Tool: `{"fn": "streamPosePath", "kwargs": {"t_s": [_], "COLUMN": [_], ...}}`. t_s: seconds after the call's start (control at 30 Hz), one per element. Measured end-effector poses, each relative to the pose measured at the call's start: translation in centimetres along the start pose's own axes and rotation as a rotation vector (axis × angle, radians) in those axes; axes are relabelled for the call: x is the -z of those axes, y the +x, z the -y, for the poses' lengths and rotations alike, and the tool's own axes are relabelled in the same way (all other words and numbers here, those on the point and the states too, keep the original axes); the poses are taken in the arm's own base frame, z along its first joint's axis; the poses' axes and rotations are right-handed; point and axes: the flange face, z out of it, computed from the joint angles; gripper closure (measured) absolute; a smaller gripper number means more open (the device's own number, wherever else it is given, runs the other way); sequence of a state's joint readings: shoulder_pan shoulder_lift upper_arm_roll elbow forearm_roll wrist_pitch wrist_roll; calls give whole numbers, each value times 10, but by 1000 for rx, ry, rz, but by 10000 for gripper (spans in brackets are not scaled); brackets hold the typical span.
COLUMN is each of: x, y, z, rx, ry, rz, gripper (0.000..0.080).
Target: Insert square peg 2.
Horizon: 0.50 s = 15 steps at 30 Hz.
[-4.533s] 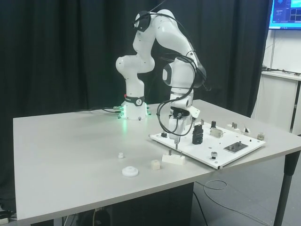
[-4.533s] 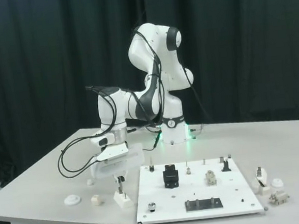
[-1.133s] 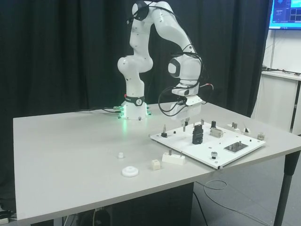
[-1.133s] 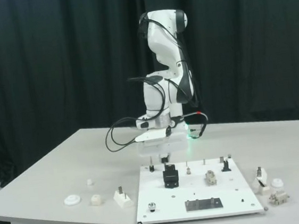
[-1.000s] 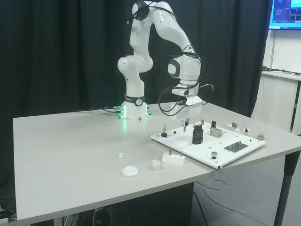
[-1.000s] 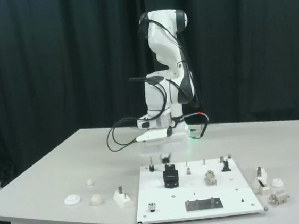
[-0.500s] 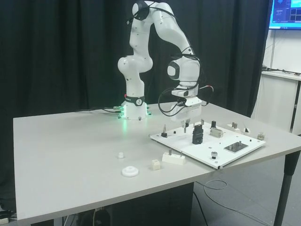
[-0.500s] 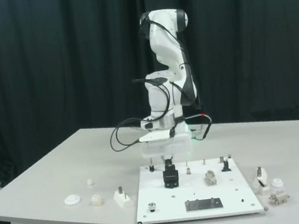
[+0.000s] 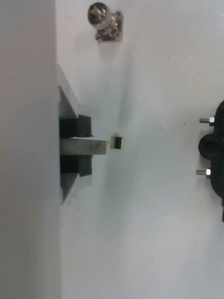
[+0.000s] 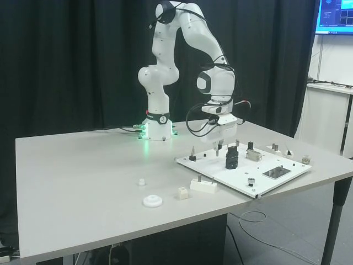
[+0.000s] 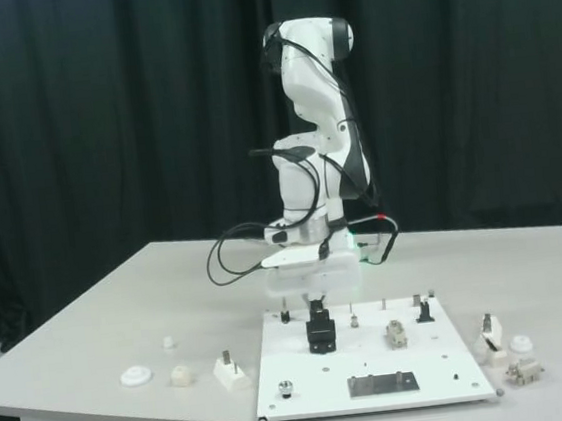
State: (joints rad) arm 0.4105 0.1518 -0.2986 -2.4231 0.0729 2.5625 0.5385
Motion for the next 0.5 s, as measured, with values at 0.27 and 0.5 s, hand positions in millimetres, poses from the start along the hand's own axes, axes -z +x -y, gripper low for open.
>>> {"fn": "streamPosePath", "kwargs": {"t_s": [0.27,0.5], "x": [-4,-8], "y": [3,7], "z": [-2,-2], "rx": [-6,-10], "ry": [-8,-14], "rz": [3,5], "gripper": [728,728]}}
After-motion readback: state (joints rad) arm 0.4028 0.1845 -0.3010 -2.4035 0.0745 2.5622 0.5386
